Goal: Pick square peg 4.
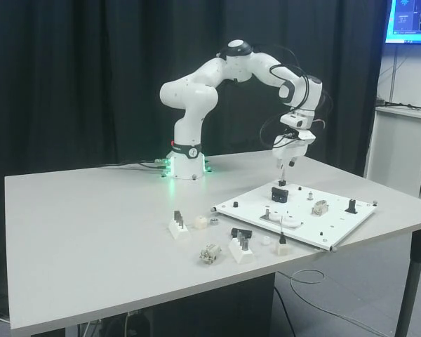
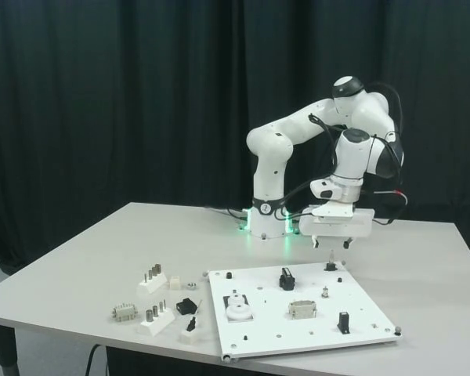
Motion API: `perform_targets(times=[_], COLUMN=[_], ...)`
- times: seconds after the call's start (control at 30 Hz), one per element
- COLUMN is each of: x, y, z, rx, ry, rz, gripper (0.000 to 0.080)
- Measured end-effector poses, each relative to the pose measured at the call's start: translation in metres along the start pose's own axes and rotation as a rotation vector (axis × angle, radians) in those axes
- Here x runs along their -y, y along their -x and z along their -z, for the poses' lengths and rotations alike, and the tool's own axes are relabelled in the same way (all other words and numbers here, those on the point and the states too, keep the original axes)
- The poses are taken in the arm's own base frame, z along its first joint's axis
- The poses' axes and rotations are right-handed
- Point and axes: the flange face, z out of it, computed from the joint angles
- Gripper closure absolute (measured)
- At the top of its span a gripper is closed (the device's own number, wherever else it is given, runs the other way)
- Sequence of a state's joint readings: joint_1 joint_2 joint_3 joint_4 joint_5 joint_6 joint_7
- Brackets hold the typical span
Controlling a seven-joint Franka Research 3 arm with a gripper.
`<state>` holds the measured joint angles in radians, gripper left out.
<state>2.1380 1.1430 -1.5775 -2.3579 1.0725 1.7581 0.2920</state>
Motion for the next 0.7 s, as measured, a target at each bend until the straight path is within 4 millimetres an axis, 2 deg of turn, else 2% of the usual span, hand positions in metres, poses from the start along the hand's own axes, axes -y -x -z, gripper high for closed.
perform_targets(times=[0.03, 0.7], x=[-0.0003, -0.0017], y=[-0.0004, -0.0039], z=[0.0011, 0.0055], rx=[0.001, 0.008], ry=[-0.002, -0.008], rz=[-0.001, -0.01], gripper=[0.0008, 0.0003])
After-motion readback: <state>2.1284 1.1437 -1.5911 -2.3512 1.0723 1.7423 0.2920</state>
